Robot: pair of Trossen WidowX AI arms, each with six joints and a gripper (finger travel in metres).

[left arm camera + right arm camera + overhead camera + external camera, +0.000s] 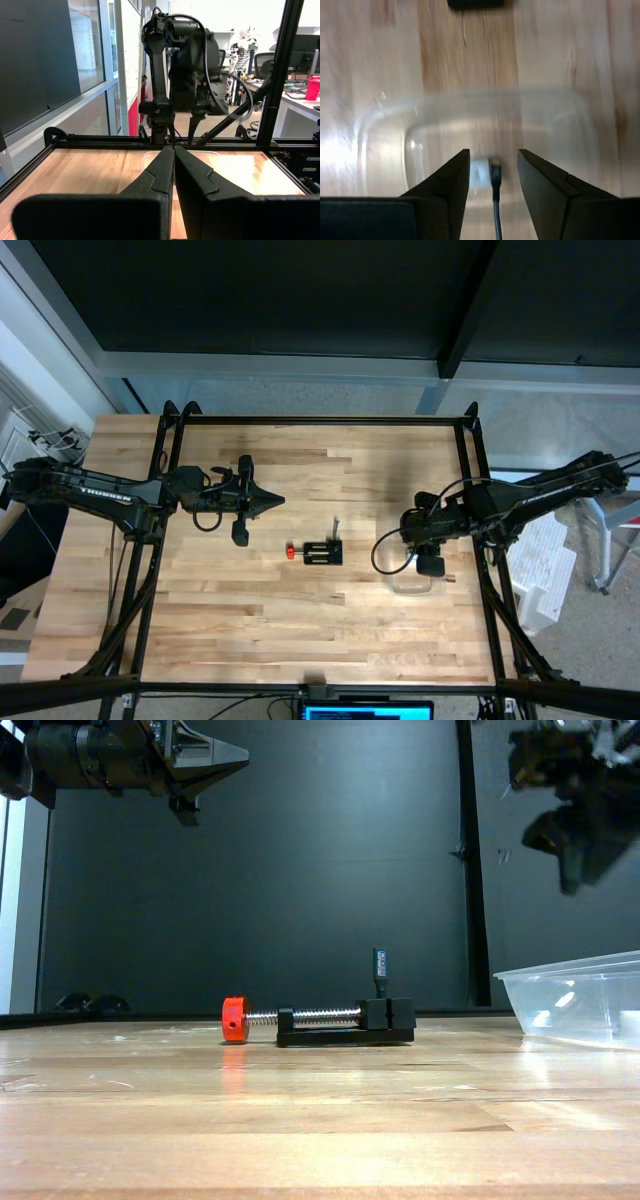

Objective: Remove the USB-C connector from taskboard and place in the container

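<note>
Pale wooden planking is being shown as the table (250, 640), which is being bounded by a black frame rail (320, 421), with a dark wall behind. Near the middle the taskboard (345, 1025) is being seen lying flat. Its red-orange knob (234, 1019) is being pointed toward the left arm's side, and a threaded screw (315, 1016) is being shown between knob and jaw block. A small dark upright piece (380, 970) is being seen standing out of the jaw end (what it is cannot be told). To the right of the block, well apart from it, the container (575, 985) is being rested on the wood.

The right gripper (493, 154) is being held above this tray and pointed down into it, its fingers (451, 180) being spread moderately apart and clasping nothing. Below that gap the USB-C connector (496, 176) is being seen inside the tray's outline, its dark stub being trailed back toward the camera. It is being shown just beside a small white piece (480, 175), and it is being touched by neither finger.

The left gripper (173, 150) is being held high over the table's left part, well apart from the block. It is being pointed level toward the right arm (185, 65), its fingers being pressed together with nothing between them.
</note>
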